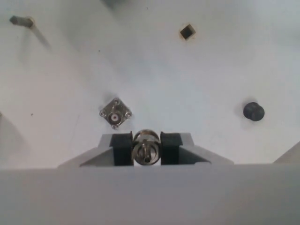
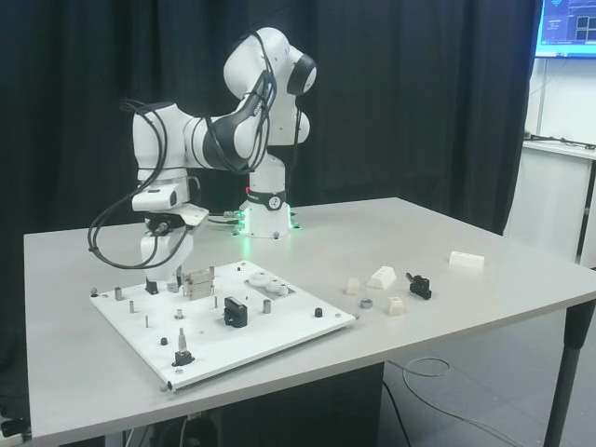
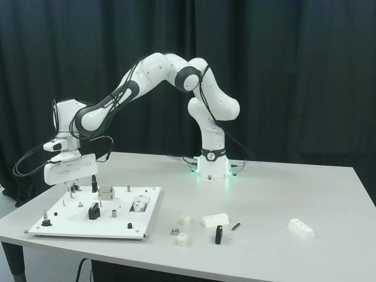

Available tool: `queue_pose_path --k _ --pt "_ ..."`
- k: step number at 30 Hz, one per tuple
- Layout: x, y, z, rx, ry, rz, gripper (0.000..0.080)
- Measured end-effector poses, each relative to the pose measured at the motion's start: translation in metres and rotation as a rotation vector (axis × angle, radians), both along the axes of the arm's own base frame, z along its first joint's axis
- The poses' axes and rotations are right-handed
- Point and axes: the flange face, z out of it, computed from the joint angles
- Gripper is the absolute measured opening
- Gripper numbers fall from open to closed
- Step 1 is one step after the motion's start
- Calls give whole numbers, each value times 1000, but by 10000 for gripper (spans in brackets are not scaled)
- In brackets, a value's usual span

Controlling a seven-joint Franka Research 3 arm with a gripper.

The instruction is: Place BNC.

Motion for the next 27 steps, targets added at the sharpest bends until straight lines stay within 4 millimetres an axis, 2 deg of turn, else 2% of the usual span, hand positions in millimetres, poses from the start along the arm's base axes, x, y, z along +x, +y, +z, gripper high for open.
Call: queue_pose_path --k 7,14,20,27 --pt "8 6 5 9 -3 -3 120" --pt "24 25 10 43 -9 -6 120" --pt "41 53 11 95 -13 -3 120" --pt "65 102 7 175 4 12 120"
